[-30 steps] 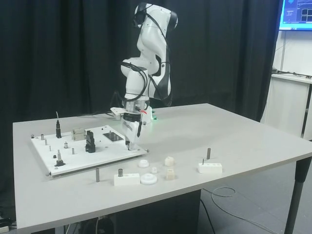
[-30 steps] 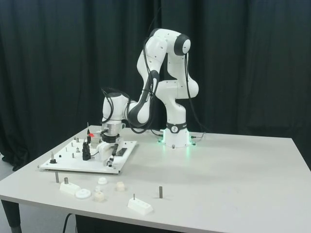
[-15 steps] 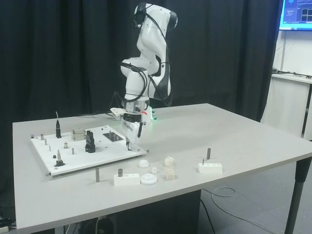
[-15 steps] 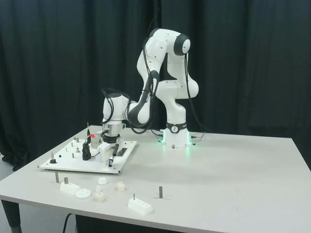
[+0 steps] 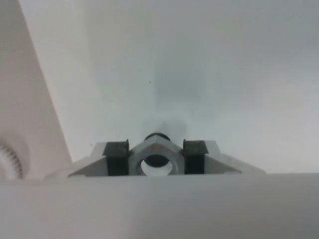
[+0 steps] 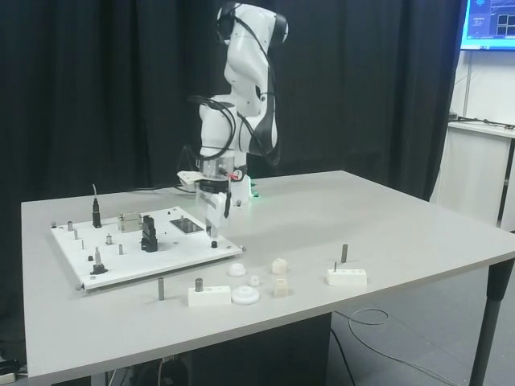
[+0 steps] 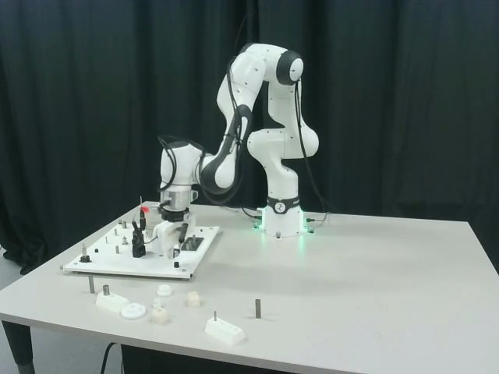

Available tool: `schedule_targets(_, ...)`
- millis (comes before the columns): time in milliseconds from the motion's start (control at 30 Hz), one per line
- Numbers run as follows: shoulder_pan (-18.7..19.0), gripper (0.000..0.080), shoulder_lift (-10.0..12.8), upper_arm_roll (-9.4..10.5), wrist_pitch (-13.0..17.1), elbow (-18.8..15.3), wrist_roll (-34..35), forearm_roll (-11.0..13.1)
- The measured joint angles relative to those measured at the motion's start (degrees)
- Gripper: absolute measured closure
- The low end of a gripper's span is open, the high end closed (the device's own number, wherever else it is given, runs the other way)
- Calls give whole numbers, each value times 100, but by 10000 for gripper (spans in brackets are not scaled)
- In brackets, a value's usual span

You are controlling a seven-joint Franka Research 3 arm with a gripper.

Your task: Pick bolt 4.

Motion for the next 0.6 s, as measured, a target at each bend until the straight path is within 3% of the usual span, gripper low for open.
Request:
schedule_targets(300, 3, 574, -514, -236, -649, 124, -11, -462)
schedule_targets(600, 3, 574, -702, -295, -976, 246, 8, -594)
